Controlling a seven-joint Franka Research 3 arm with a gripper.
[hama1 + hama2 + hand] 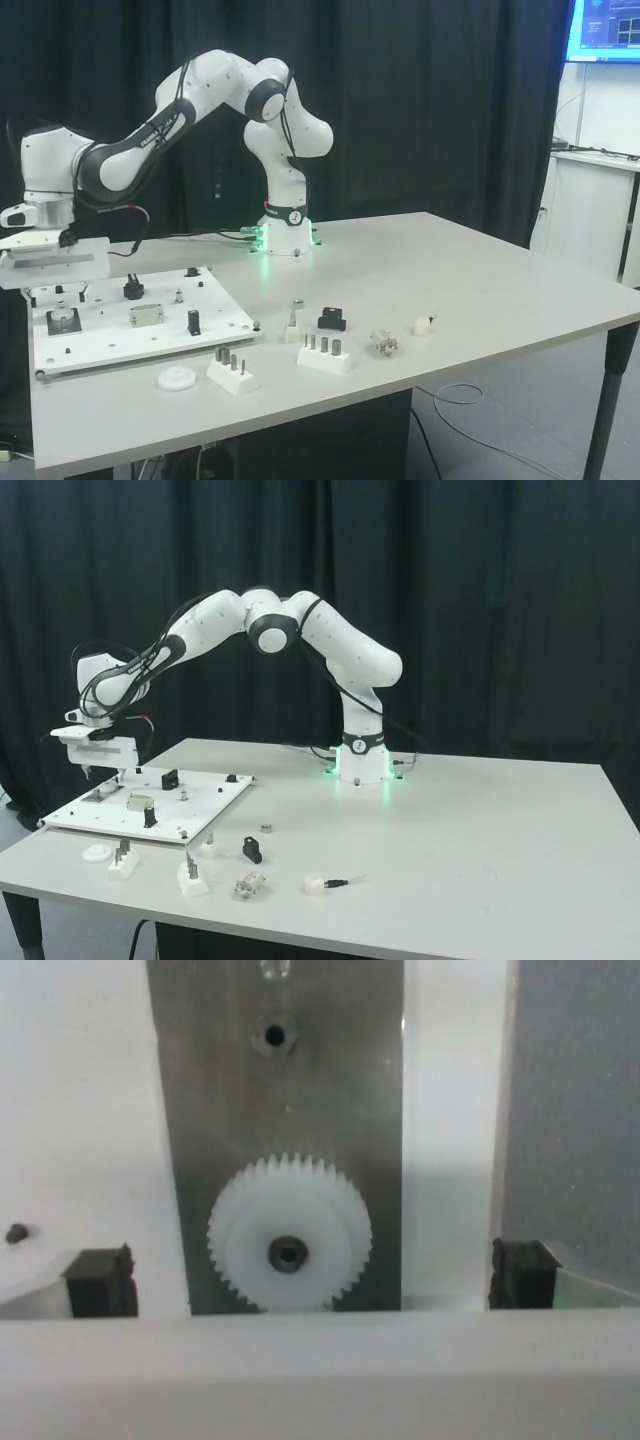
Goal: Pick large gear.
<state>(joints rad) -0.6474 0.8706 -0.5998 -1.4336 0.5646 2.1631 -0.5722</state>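
Note:
In the wrist view a white toothed gear (pixel 288 1235) lies flat on a grey metal plate (pixel 285 1100), with a dark bore at its centre. My gripper (pixel 310 1278) is open, and its two black fingertips (pixel 100 1282) stand wide apart on either side of the plate, above the gear and not touching it. The room views show the gripper (pixel 57 293) (pixel 103 774) hanging over the far-left end of the white board (pixel 140 340), just above the grey plate (pixel 63 322). A second white gear (pixel 177 378) (pixel 97 854) lies on the table in front of the board.
The board carries a black knob (pixel 132 290), a small metal block (pixel 146 315) and a black post (pixel 192 321). On the table stand white peg holders (pixel 232 372) (pixel 323 355), a black bracket (pixel 332 321), a metal part (pixel 384 343) and a small white piece (pixel 423 324).

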